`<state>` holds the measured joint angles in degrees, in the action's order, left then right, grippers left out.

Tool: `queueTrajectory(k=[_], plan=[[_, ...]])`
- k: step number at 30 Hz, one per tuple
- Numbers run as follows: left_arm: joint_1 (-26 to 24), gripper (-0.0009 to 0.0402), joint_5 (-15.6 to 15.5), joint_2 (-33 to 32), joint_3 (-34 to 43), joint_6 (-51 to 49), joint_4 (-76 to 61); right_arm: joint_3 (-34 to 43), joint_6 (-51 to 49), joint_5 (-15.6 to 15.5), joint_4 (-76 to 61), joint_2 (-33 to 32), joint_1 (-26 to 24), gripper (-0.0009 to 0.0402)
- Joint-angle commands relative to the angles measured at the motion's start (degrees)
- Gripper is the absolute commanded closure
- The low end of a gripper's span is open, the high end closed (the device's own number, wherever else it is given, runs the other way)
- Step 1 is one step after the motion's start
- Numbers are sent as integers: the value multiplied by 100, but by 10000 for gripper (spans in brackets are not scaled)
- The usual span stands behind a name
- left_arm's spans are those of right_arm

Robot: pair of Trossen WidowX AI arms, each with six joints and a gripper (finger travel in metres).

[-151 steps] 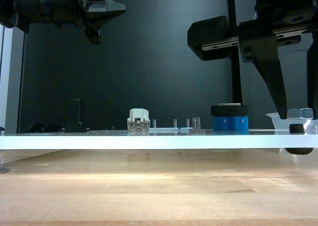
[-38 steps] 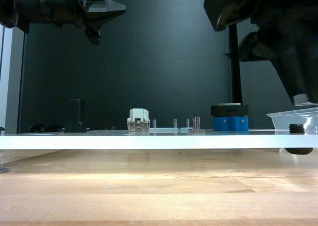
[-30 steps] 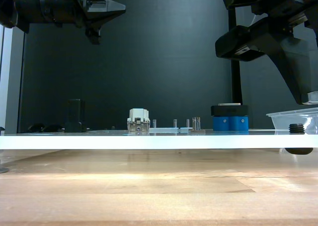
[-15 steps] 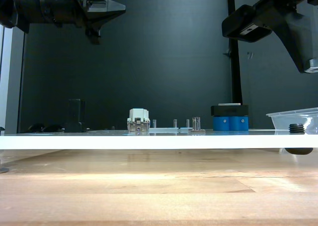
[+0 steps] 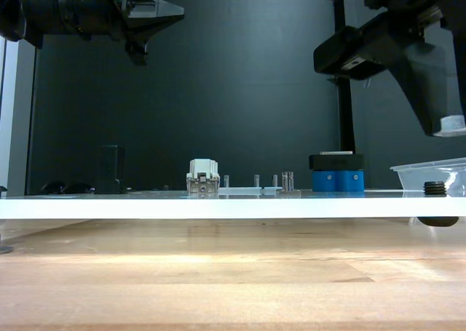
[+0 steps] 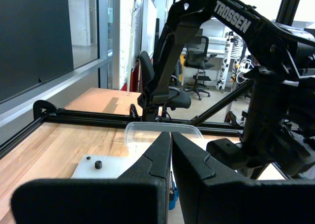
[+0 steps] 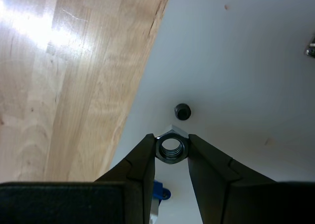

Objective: Pick the M12 nut and place it on its threads and fasten

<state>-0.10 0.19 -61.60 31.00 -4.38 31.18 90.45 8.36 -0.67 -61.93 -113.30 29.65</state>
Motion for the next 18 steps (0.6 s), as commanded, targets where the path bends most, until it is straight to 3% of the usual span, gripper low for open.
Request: queueTrajectory(k=[1, 18], plan=[[2, 393, 2, 0, 0, 0, 0, 0, -24, 227, 111, -94, -4, 375], [0, 393, 2, 0, 0, 0, 0, -131, -44, 269, 313, -350, -42, 375]])
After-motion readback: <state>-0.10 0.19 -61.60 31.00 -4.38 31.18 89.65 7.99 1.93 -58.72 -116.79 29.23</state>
